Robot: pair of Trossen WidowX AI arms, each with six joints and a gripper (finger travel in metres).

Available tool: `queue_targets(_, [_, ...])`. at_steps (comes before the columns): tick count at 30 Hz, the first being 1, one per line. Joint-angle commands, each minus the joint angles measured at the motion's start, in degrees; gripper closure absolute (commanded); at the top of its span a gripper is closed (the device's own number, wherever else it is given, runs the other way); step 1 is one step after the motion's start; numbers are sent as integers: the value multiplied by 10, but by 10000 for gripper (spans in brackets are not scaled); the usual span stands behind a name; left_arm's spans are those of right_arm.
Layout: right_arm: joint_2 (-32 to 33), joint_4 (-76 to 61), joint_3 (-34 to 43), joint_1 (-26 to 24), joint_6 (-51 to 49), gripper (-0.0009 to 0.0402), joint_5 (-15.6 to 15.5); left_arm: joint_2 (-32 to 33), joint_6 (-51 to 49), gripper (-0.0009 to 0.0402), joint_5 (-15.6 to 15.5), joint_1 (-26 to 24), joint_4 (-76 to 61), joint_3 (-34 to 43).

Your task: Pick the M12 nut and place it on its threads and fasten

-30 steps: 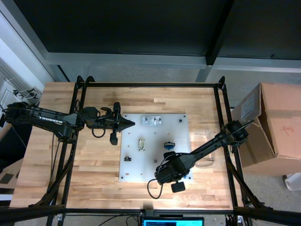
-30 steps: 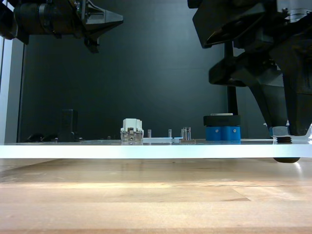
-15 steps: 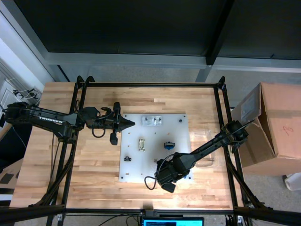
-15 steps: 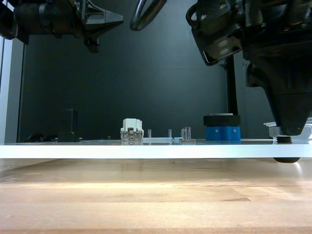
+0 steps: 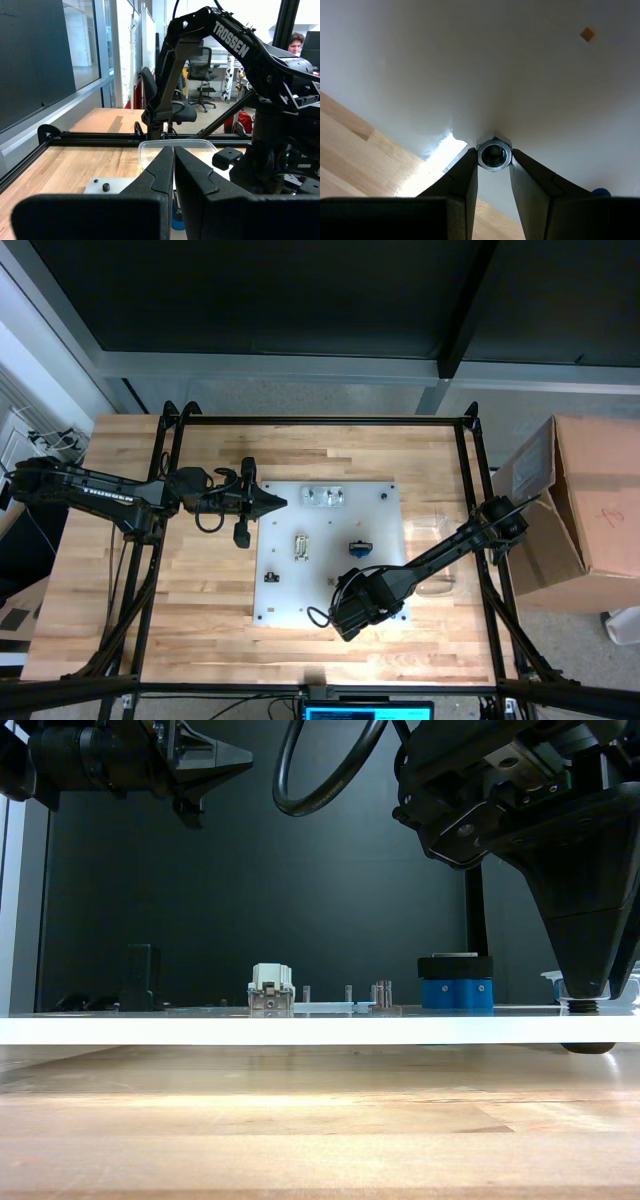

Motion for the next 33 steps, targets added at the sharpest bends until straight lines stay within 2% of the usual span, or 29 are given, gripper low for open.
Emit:
queue_targets(1, [0,-3,0,0,28,389,2,0,0,393,0,0,0,0])
queue_targets(14, [0,-3,0,0,45,380,3,0,0,393,0,0,0,0])
queue_targets(33, [-1,-4,7,1,29,207,2,0,0,393,0,0,0,0])
